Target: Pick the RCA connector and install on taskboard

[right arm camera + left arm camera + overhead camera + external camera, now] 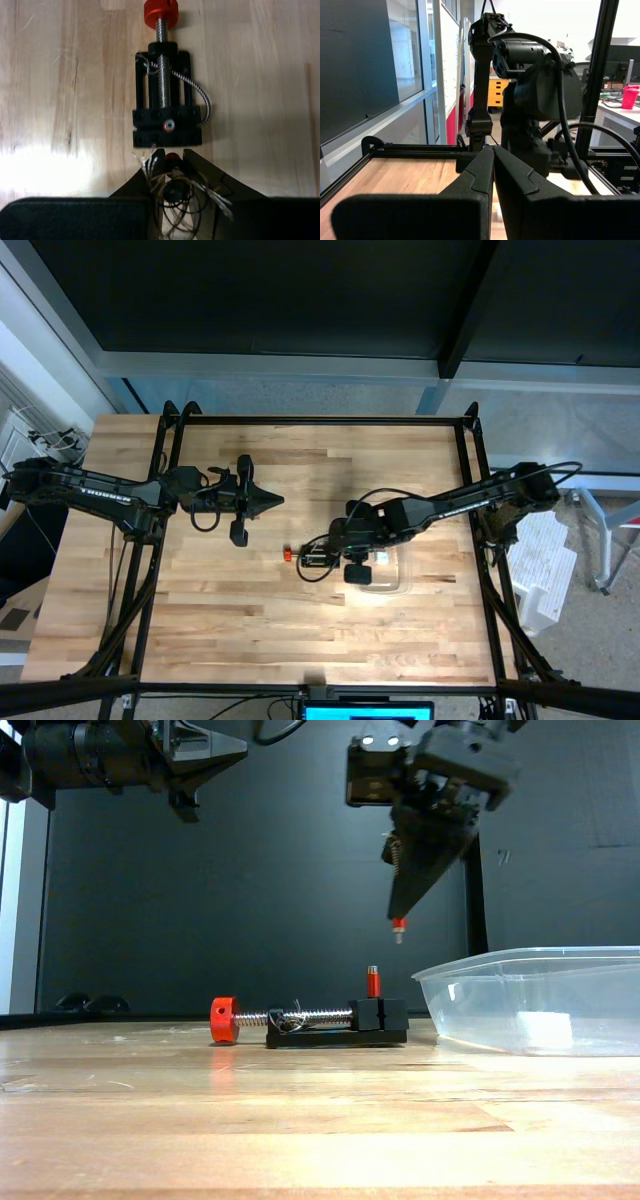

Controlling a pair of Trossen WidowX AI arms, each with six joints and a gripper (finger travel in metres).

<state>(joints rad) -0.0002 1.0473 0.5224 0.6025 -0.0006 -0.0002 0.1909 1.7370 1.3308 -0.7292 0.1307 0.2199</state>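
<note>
Pinching the RCA connector (398, 928) between its narrowly spaced fingertips, the right end effector (399, 912) hangs pointing straight down over the counter (250, 620). The connector's long axis is vertical and its red tip faces downward. Thin wire strands trail from it back between the fingers (150, 172). It is in the air, apart from the taskboard (335, 1023) below, and sits slightly to the tray side of the short red post (373, 982) that stands upright on the block. The taskboard lies flat with its long axis running across the counter, its red knob (224, 1019) at the end toward the left arm. Just beside its other end is a clear plastic tray (520, 970) with a small whitish piece (545, 1026) inside. The left end effector (493, 155) is held high over the left part of the counter, well apart from the block, its fingers pressed together and holding nothing.
</note>
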